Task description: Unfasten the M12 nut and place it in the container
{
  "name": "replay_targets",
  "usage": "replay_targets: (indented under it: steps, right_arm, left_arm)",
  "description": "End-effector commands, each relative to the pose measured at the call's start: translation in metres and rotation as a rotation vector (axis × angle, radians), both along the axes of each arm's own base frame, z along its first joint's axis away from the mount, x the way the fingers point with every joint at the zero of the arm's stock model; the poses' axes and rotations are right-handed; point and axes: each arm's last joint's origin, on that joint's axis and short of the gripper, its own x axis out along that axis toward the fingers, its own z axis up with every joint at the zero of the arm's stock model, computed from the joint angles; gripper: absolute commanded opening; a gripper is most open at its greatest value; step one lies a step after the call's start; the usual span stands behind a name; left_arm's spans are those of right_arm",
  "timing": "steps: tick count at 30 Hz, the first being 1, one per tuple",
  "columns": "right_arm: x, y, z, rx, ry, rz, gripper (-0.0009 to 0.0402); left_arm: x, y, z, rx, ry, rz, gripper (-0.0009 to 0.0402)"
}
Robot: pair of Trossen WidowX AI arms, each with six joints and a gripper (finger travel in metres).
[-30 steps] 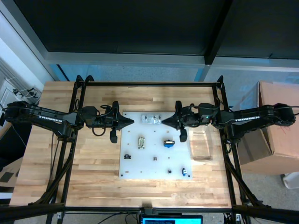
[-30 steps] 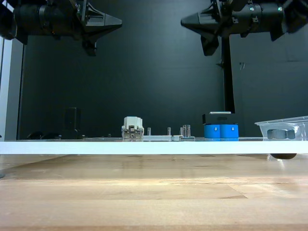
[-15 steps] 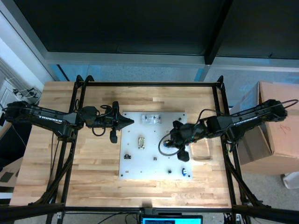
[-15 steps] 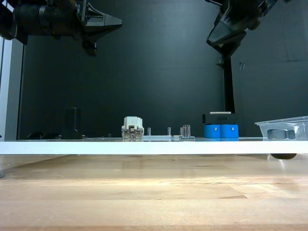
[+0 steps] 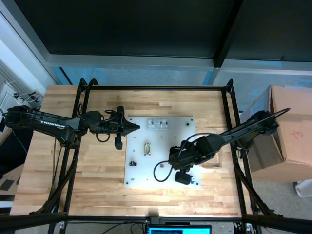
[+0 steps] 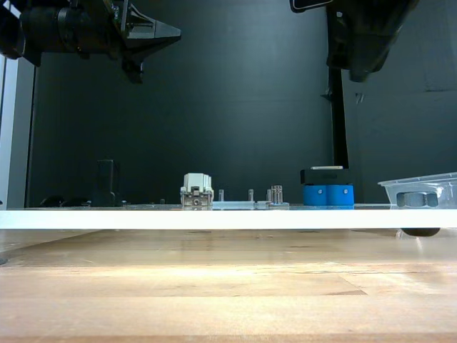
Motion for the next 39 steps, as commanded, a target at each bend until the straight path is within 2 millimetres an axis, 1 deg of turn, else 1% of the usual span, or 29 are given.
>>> replay_targets:
  steps: [1,6,9,13,16,19,23,26,29,31,35,39]
  right_arm:
    - [0.007,0.010,0.000,0.008,0.073,-0.012,0.0000]
    - [0.015,0.015,0.002,0.004,0.180,-0.124,0.0000]
    - [0.017,0.018,0.005,0.035,0.240,-0.136,0.0000]
    - [0.016,0.019,0.008,0.042,0.251,-0.150,0.0001]
    - [0.015,0.021,0.007,0.041,0.252,-0.142,0.0010]
    - [0.013,0.024,0.005,0.037,0.258,-0.132,0.0033]
    - [0.012,0.026,0.005,0.028,0.249,-0.146,0.0077]
    - [0.011,0.029,0.005,0.003,0.232,-0.201,0.0115]
    - [0.011,0.029,0.005,-0.002,0.220,-0.323,0.0152]
    - [0.012,0.029,0.005,0.010,0.213,-0.374,0.0175]
    - [0.018,0.033,-0.008,0.008,0.240,-0.405,0.0214]
    - [0.024,0.037,-0.020,0.014,0.267,-0.394,0.0239]
  left_arm:
    - [0.000,0.000,0.000,0.000,0.000,0.000,0.0000]
    - [0.000,0.000,0.000,0.000,-0.001,0.000,0.0000]
    - [0.000,0.000,0.000,0.000,0.000,0.000,0.0000]
    - [0.000,0.000,0.000,0.000,0.000,0.000,0.0000]
    - [0.000,0.000,0.000,0.000,0.000,0.000,0.0000]
    - [0.000,0.000,0.000,0.000,0.000,0.000,0.0000]
    - [0.000,0.000,0.000,0.000,0.000,0.000,0.0000]
    - [0.000,0.000,0.000,0.000,0.000,0.000,0.0000]
    - [0.000,0.000,0.000,0.000,0.000,0.000,0.0000]
    - [0.000,0.000,0.000,0.000,0.000,0.000,0.0000]
    - [0.000,0.000,0.000,0.000,-0.001,0.000,0.0000]
    - [0.000,0.000,0.000,0.000,0.000,0.000,0.0000]
